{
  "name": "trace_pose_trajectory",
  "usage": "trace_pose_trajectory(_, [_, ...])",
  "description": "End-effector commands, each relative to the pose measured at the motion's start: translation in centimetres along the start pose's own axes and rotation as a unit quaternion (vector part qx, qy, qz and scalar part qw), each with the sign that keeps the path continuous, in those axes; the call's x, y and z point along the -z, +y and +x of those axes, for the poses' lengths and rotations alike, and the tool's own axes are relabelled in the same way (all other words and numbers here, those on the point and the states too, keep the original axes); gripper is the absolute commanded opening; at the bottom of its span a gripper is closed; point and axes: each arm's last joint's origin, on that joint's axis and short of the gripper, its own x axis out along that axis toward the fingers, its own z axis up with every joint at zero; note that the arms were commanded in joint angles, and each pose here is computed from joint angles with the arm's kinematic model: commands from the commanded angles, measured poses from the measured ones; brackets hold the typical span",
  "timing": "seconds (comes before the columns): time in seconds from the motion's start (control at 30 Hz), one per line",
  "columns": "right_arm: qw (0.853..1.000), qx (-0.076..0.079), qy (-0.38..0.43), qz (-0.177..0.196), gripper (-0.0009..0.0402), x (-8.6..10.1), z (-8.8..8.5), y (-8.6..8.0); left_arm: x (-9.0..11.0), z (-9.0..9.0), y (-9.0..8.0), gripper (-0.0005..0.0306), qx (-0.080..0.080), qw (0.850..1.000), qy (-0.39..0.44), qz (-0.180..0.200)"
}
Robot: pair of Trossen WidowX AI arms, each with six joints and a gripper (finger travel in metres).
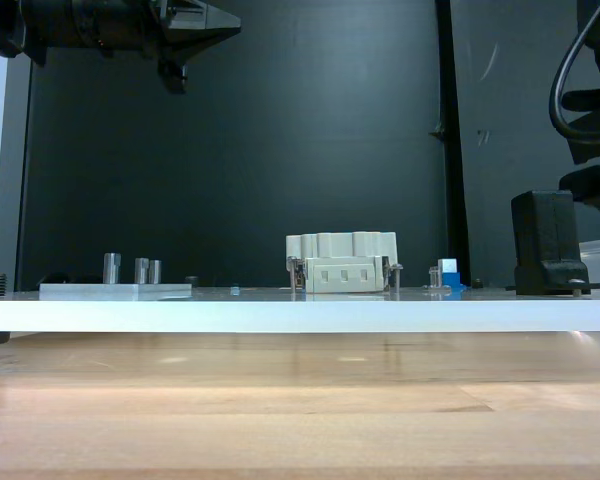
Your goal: Pick the HAN10E connector and install in the HAN10E hub
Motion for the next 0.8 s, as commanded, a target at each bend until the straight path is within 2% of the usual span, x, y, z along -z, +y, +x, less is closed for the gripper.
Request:
trace_pose_trajectory(0.03, [1.000,0.000,-0.001,0.003,0.0287,0.07,0.25,-0.12,-0.02,0.00,0.01,0.0000,0.000,1.000,0.000,0.000])
trace_pose_trajectory(0.3, [1.000,0.002,0.002,0.004,0.0255,0.29,0.57,-0.24,-0.02,0.00,0.00,0.0000,0.000,1.000,0.000,0.000])
trace_pose_trajectory(0.8, [1.000,0.002,0.002,0.007,0.0130,0.25,0.59,-0.35,-0.02,0.00,0.01,0.0000,0.000,1.000,0.000,0.000])
